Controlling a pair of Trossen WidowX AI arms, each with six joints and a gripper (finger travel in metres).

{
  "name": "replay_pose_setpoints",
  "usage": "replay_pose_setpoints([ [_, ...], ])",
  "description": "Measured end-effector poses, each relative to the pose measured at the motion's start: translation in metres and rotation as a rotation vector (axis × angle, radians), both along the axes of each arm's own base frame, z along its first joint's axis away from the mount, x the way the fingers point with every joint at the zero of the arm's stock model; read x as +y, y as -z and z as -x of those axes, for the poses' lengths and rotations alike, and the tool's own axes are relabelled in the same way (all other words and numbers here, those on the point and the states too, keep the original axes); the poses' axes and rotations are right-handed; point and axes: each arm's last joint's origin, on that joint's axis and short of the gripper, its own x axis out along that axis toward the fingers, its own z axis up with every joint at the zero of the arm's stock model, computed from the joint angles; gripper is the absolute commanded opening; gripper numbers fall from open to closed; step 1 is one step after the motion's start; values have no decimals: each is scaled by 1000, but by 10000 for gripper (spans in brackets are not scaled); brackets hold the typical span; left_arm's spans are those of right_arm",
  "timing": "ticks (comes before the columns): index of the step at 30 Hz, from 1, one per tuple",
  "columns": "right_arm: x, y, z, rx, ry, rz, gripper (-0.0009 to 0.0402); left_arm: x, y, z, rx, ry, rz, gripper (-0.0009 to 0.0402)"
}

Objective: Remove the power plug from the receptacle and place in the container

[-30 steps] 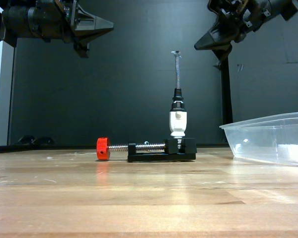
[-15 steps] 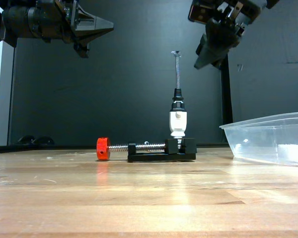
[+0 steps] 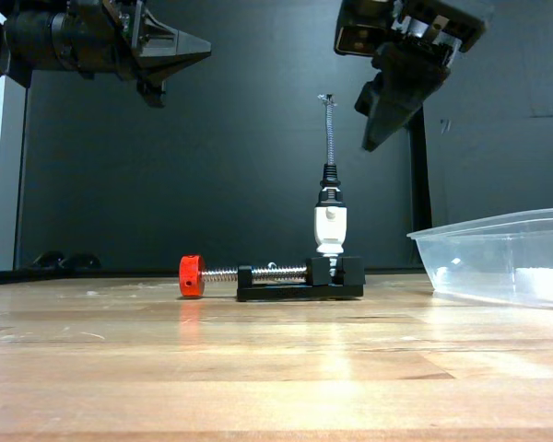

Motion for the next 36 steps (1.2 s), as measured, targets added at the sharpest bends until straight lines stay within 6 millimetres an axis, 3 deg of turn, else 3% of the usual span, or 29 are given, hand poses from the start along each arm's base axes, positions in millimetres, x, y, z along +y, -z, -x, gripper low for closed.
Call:
replay_pose_setpoints([
  [7,2,3,-18,45,13,33,224,0,0,0,0,0,0,0],
  [19,9,17,-53,92,15,58,227,0,0,0,0,0,0,0],
  [36,17,30,-55,117,-19,68,227,0,0,0,0,0,0,0],
])
